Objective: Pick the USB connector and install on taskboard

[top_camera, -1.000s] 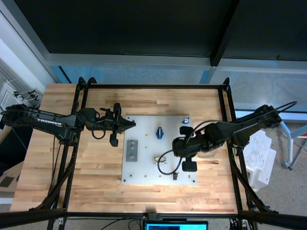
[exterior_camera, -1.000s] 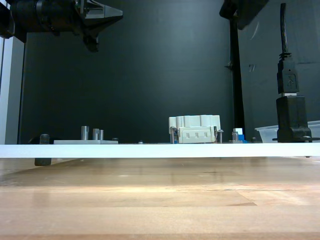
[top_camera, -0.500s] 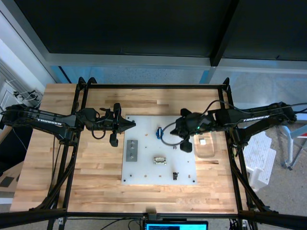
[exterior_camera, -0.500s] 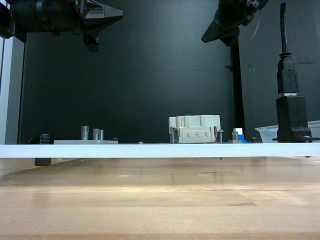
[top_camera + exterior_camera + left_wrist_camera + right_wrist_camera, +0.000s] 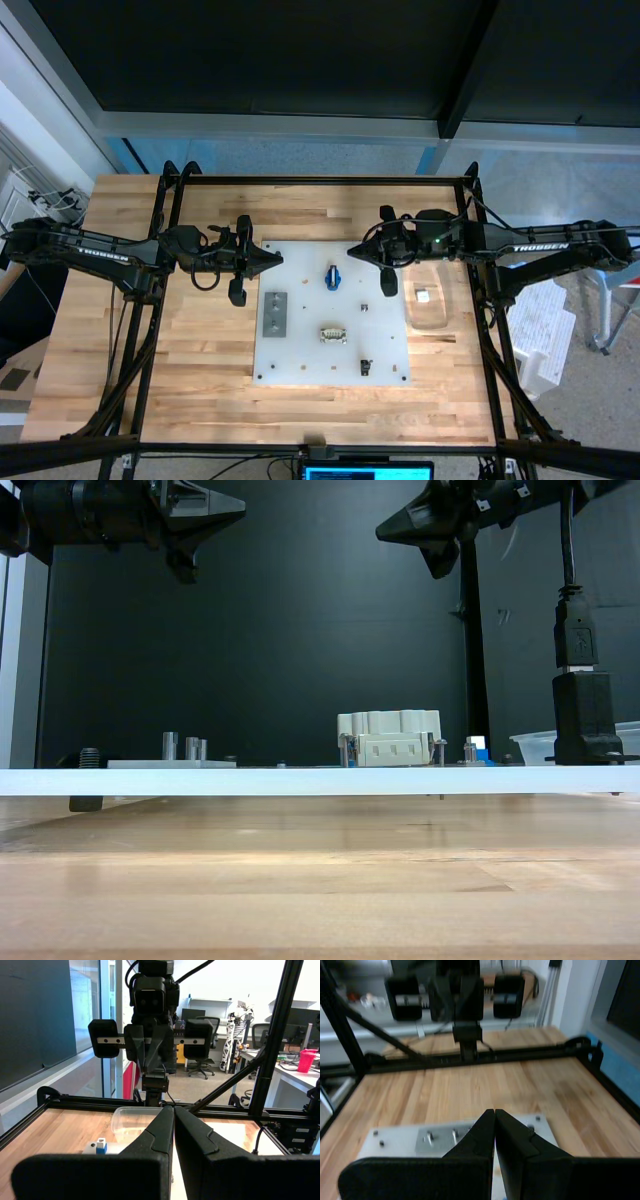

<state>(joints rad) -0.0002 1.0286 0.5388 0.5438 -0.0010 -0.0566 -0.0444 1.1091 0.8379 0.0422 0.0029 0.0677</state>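
I judged the insertion finished. The USB connector (image 5: 578,631) stood plugged into the small black socket (image 5: 586,723) near the right front corner of the taskboard (image 5: 300,362), and neither of my arms was touching it. Its long axis ran straight up and down, with the plug end pointing down into the socket and the cable end pointing up, the cable rising out of the low view. A thin silvery band showed between plug body and socket, so I could not tell whether it was fully home. My right pincer (image 5: 352,250) hung high over the far side of the board, beyond the blue knob (image 5: 333,277), clenched on nothing, its tips aimed towards the left arm. My left pincer (image 5: 272,258) was likewise clenched and empty, parked above the board's far left edge. The next move, as I saw it, called only for parking; any further seating would need a push straight down along that upright axis, clear of the cable.
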